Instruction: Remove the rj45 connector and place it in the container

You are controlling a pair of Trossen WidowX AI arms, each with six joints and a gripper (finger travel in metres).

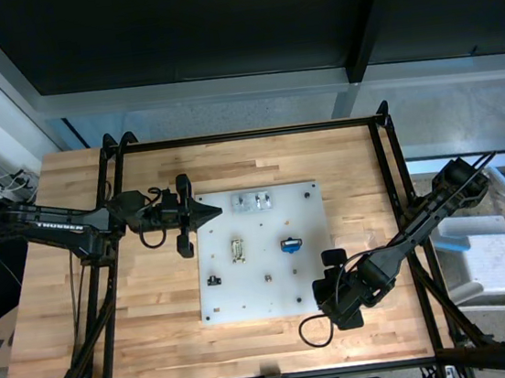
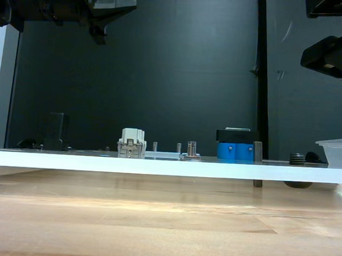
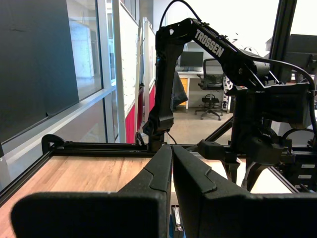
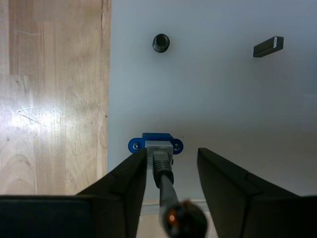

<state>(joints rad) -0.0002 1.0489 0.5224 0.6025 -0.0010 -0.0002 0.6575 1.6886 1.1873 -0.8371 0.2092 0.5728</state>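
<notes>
Open right end effector [image 4: 171,154] straddles the rj45 connector [image 4: 155,145] at the white board's [image 4: 223,99] edge (probably light, rigid, latched); grip its body, not the cable [image 4: 164,184]. Closed left end effector [image 1: 207,212] hovers over the board's left edge.

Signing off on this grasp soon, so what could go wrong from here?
1. The right gripper is open astride the plug, which sits nearer one finger; closing may skew it or catch only the cord.
2. The tray is on the far side of the board, with the shut left gripper hanging close by, so the carry could clash there.
</notes>
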